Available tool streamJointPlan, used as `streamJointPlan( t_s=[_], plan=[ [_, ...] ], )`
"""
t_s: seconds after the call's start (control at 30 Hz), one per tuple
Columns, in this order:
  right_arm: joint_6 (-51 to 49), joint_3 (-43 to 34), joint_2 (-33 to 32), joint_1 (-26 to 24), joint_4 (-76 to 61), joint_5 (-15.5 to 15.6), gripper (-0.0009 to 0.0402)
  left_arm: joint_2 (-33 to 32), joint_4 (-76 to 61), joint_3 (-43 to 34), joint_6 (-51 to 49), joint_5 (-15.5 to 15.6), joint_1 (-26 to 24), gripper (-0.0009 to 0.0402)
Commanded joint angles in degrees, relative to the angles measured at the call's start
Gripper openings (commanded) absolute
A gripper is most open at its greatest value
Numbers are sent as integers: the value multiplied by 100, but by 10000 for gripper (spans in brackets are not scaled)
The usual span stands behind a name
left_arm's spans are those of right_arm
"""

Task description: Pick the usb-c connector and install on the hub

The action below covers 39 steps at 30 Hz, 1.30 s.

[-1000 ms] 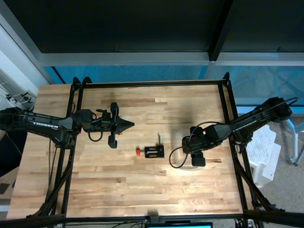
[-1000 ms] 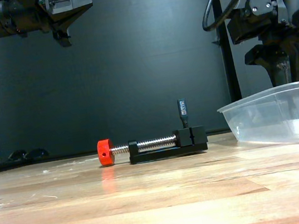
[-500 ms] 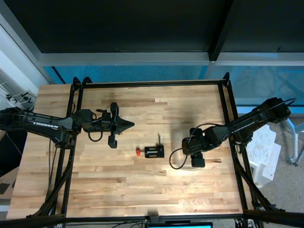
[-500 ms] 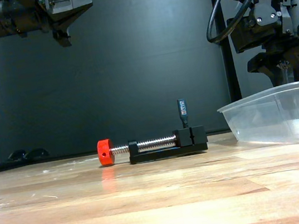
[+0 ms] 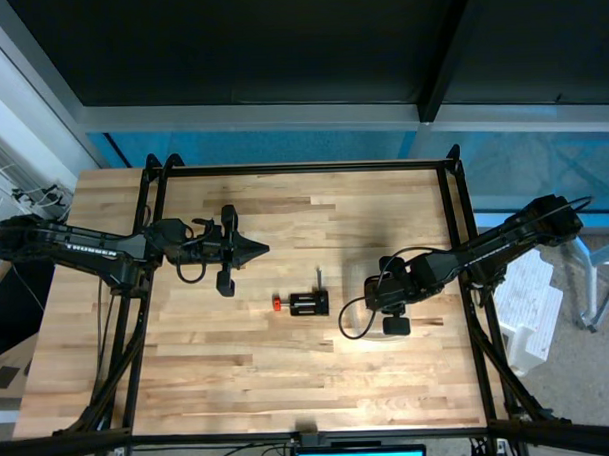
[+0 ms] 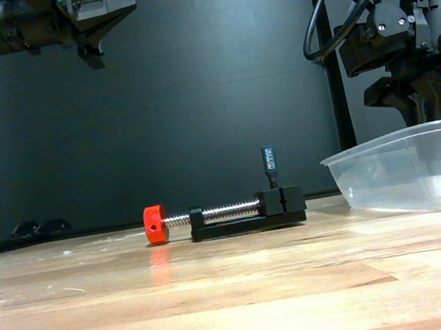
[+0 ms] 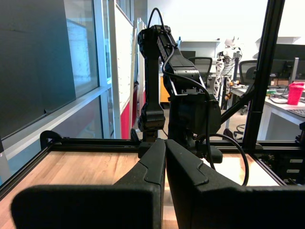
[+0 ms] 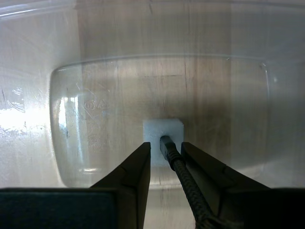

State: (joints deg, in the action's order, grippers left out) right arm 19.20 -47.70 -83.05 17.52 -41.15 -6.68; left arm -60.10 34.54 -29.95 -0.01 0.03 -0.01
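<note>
Left gripper [image 5: 259, 250] is seen raised high over the left half of the table [image 5: 239, 360], well apart from everything on it; from the left wrist view [image 7: 165, 144] its fingers are pressed flat together, nothing between them. Right gripper [image 5: 375, 300] is pointed down into a clear plastic bin [image 6: 389, 181] set at the right of the table. From the low view its tips [image 6: 426, 105] are lost behind the bin's rim. In the right wrist view the right gripper [image 8: 166, 145] is closed down to a narrow gap, and the usb-c connector [image 8: 166, 143] is held there on its braided cable. The plug end reaches just past the fingertips [image 8: 143, 155] and is off the bin floor. Below the plug a small white square [image 8: 155, 130] is noted on the floor of the bin. Mid-table, left of the bin and apart from it, a black screw clamp [image 6: 244, 211] with a red knob [image 6: 155, 224] is lying flat. The hub [image 6: 269, 163], a small dark piece, is clamped upright in it. The connector is well clear of the hub.
</note>
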Motion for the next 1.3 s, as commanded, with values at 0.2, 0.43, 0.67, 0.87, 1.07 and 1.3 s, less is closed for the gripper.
streamJointPlan(
  t_s=[0.2,0.43,0.67,0.87,1.07,1.3],
  plan=[
    [-11,-4,0,0,7,7,32,0,2,0,0,-2,2,0],
    [-15,-4,0,0,4,7,1,0,0,0,0,-2,2,0],
    [-15,-4,0,0,2,0,4,0,2,0,0,-2,2,0],
    [-15,-4,11,0,0,-109,4,0,0,0,0,-2,0,0],
    [-15,-48,48,0,-20,-129,4,0,2,0,0,-2,2,0],
    [-15,-297,140,0,-299,-129,4,0,0,0,0,-2,2,0]
  ],
)
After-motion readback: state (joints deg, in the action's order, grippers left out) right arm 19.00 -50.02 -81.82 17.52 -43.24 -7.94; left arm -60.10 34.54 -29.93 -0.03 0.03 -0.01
